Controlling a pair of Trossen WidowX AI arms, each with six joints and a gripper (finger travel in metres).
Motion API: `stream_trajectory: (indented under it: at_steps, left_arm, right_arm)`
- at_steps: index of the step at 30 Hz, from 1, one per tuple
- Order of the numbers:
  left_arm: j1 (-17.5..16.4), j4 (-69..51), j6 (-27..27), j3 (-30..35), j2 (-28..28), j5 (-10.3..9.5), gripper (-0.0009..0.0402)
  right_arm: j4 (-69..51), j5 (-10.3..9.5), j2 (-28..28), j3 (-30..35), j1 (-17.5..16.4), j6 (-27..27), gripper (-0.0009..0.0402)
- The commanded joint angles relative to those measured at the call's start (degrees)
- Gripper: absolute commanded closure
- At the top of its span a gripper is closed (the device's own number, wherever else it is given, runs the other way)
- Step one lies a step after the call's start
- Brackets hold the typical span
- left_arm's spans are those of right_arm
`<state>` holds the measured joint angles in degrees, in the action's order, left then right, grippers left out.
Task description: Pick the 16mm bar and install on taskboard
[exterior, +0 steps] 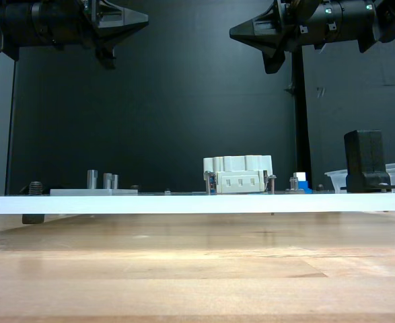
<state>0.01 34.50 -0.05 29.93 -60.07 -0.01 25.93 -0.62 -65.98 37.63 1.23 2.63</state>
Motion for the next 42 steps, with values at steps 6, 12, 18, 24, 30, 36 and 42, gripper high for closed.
stream_trajectory:
  at_steps: [6, 12, 18, 24, 30, 36, 42]
  left_arm:
    - [0.0, 0.0, 0.0, 0.0, 0.0, 0.0, 0.0393]
    - [0.0, 0.0, 0.0, 0.0, 0.0, 0.0, 0.0393]
    - [0.0, 0.0, 0.0, 0.0, 0.0, 0.0, 0.0393]
    - [0.0, 0.0, 0.0, 0.0, 0.0, 0.0, 0.0393]
    - [0.0, 0.0, 0.0, 0.0, 0.0, 0.0, 0.0393]
    - [0.0, 0.0, 0.0, 0.0, 0.0, 0.0, 0.0393]
    - [0.0, 0.0, 0.0, 0.0, 0.0, 0.0, 0.0393]
  right_arm:
    - [4.7, -0.04, 0.0, 0.0, -0.2, 0.1, 0.0393]
    - [4.3, -0.04, 0.0, 0.0, -0.2, 0.1, 0.0393]
    - [4.2, -0.04, 0.0, 0.0, -0.2, 0.8, 0.0393]
    - [-5.3, 0.04, 0.9, 2.4, -0.1, 1.9, 0.0393]
    - [-28.4, 0.09, 1.3, 9.8, -0.1, 2.0, 0.0393]
    - [-49.8, 0.15, 1.3, 16.6, -0.1, 4.2, 0.0393]
    - [-63.6, 0.11, 1.3, 21.6, -0.1, 6.1, 0.0393]
